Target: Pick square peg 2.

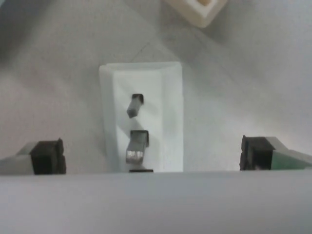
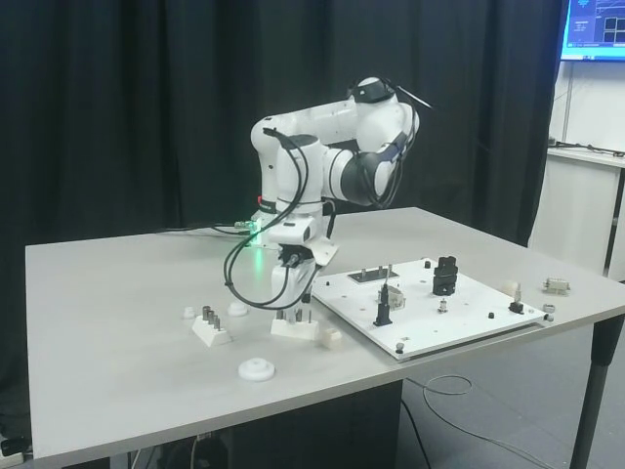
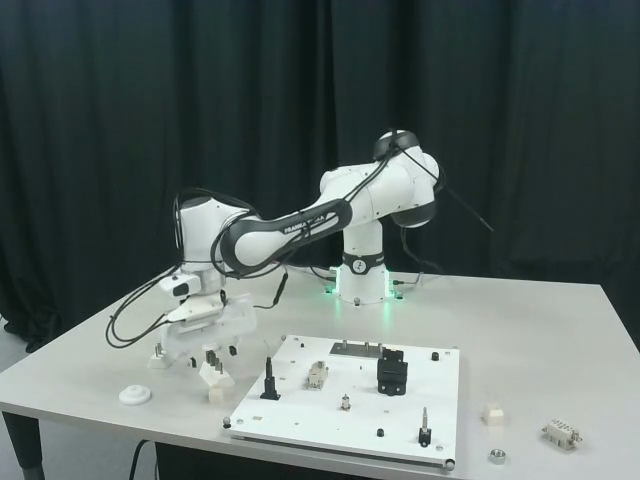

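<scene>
Nearest the wrist cam, the gripper (image 1: 151, 155) is hanging w/ fingers spread wide, gripping nothing, one black pad (image 1: 48, 157) showing on each side. Btwn them a white holder block (image 1: 141, 117) is sitting on the grey table (image 1: 58, 73), carrying square pegs: two fully showing, a third just peeking at the lower edge, so three at most by my count. Which one is square peg 2 (image 1: 137, 145) I'm guessing, prob the middle one, standing upright directly below the gripper. Risk as I'm judging it: pegs are standing close together, so a descent slightly off-centre could be clipping a neighbour or tipping the block. Further off, one small white part (image 1: 197, 9) is lying beyond the block. In the room views, a second peg holder (image 2: 211, 326), one white disc (image 2: 257, 369) and one white assembly board (image 2: 430, 305) are lying apart.
</scene>
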You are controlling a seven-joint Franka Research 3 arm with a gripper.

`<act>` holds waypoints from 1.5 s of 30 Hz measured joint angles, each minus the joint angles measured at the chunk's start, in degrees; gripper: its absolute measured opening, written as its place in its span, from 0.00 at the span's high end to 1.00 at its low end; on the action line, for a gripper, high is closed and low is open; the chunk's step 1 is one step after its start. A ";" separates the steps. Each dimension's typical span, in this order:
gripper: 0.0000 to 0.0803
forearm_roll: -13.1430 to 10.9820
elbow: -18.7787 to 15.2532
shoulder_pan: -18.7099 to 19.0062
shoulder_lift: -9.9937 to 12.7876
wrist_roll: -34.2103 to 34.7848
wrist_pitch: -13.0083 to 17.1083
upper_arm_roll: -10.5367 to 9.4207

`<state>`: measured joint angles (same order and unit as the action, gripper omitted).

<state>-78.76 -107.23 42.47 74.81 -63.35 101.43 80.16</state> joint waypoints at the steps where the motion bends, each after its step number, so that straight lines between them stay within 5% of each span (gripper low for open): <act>1: 0.00 -0.28 -0.25 0.03 0.00 -0.21 0.26 -0.23; 15: 0.00 -3.02 -2.63 1.13 0.00 -1.42 1.28 -1.16; 16: 0.15 -3.02 -2.71 1.27 -0.01 -1.42 1.28 -1.13; 25: 0.15 -3.02 -3.74 2.48 -0.02 -1.42 1.42 -0.75; 26: 0.63 -3.02 -3.81 2.55 -0.02 -1.42 1.47 -0.73; 30: 0.63 -3.01 -4.03 2.73 -0.02 -1.42 1.70 -0.67; 31: 0.83 -3.01 -4.09 2.76 -0.02 -1.42 1.77 -0.67; 45: 0.91 -2.97 -4.89 3.42 -0.02 -1.64 2.45 -0.19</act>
<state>-81.73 -112.12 45.89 74.79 -64.99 103.89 79.97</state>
